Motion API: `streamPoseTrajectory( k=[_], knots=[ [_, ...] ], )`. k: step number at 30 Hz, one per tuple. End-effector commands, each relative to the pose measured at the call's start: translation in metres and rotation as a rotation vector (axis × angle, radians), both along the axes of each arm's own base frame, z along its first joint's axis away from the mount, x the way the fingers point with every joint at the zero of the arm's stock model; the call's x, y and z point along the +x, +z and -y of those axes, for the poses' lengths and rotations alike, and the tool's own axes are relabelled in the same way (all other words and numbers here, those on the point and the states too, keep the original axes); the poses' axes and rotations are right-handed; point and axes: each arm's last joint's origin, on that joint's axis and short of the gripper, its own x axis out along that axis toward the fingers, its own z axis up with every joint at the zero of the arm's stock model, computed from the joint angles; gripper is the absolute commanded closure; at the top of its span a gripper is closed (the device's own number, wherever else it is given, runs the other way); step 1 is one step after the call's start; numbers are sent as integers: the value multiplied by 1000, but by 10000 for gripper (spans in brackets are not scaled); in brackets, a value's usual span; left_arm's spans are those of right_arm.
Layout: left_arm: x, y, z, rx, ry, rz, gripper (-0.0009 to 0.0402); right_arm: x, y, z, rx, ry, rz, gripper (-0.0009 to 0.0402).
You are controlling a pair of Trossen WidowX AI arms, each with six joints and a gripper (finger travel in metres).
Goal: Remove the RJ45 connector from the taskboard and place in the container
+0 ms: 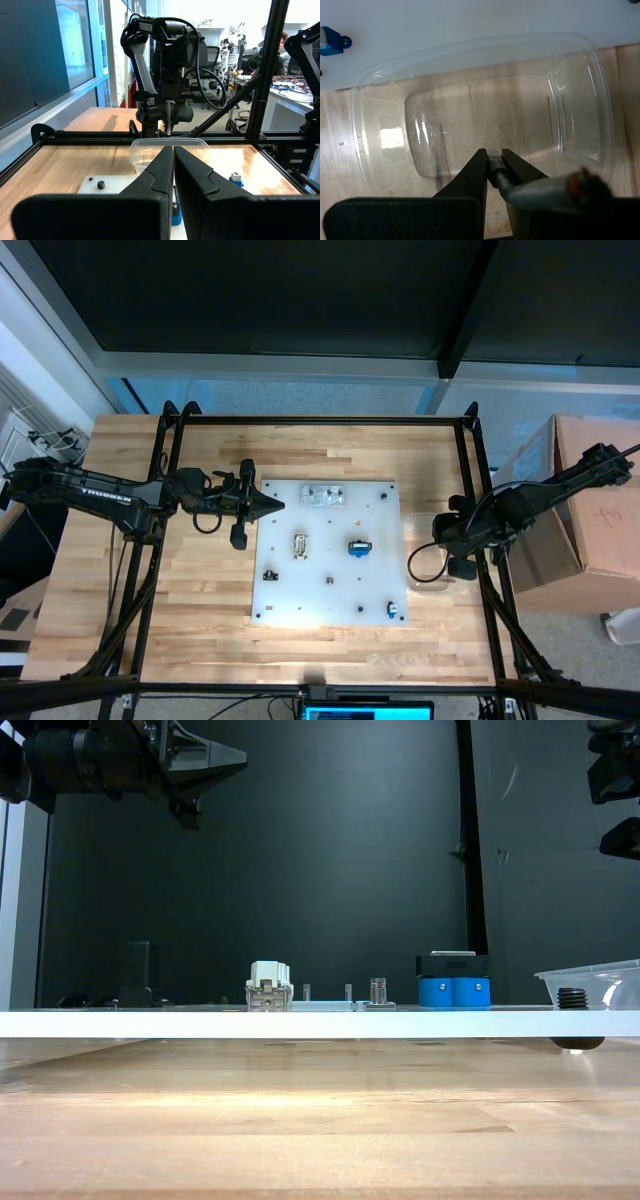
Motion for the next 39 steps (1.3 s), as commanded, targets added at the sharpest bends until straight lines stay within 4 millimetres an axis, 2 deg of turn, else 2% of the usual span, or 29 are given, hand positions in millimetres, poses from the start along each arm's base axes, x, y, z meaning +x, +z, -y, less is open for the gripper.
streamPoseTrajectory(
  k=[1,39],
  knots=[
    [0,0,0,0,0,0,393,0,-2,0,-2,-2,-4,393],
    [0,0,0,0,0,0,393,1,-2,3,-6,-21,-1,393]
  ],
)
